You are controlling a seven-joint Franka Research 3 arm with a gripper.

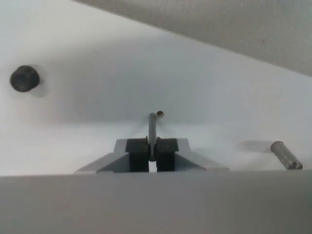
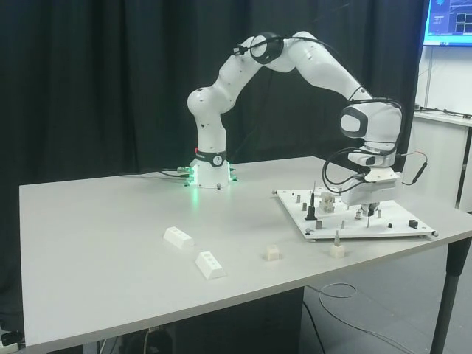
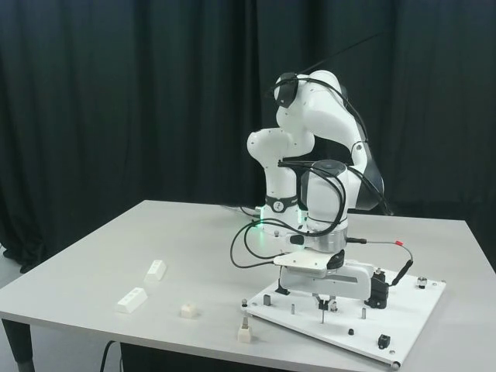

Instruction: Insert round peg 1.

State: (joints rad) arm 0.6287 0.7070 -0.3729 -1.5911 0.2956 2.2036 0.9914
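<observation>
1. The gripper [image 1: 152, 158] is closed on a thin grey peg [image 1: 152, 130], which is clamped between the black pads [image 1: 138, 155] and points down at the white board [image 1: 97, 97].
2. In the wrist view the peg tip lies just beside a small hole [image 1: 160, 114]; whether the tip has entered the hole cannot be confirmed.
3. A black knob [image 1: 24, 78] and a thicker grey pin [image 1: 285, 155] stand on the board, each well apart from the peg.
4. In the first room view the gripper [image 2: 366, 212] hangs low over the board [image 2: 391, 230], which rests on the grey table [image 2: 110, 221].
5. Two white blocks [image 2: 178, 237] [image 2: 210, 265] and a small cube [image 2: 272, 254] lie on the table, apart from the board.
6. Another small block carrying a pin [image 2: 337, 248] sits just beside the board's near edge.
</observation>
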